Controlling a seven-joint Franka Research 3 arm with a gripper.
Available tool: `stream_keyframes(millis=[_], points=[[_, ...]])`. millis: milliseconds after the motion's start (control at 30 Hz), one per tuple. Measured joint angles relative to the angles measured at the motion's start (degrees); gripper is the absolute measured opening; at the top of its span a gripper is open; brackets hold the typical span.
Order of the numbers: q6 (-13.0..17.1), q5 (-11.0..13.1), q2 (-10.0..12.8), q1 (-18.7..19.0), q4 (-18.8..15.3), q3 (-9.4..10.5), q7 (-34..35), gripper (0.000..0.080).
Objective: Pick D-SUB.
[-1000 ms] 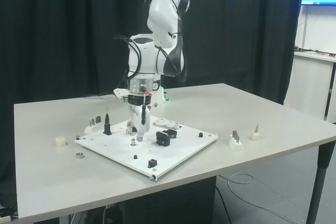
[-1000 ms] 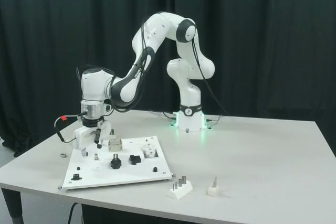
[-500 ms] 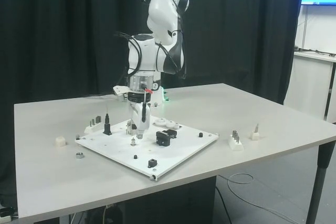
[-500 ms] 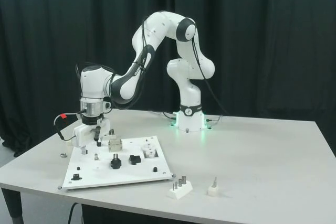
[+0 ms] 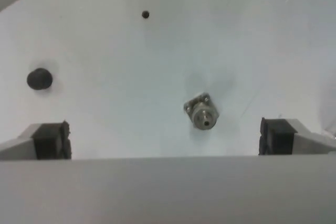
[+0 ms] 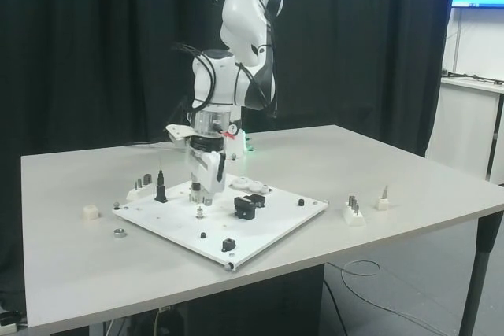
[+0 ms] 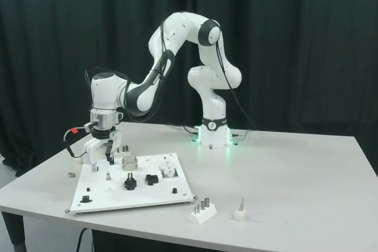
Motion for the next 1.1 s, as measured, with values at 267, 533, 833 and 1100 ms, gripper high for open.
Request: stream_keyframes(millis=[267,533,833,1100], points=[[-0.32,-1.73,-1.01,0.05,-0.45,0.25,-6.01,0.0800],[-0.72,-1.78,-3.02,1.21,-1.60,0.73,-12.10,0.0800],[-0.84,-1.79,-5.80,3.96,-3.01,2.03,-16.25,0.0800],[-1.14,-2.16,-7.76,7.75,-4.96,2.10,-17.35,0.0800]])
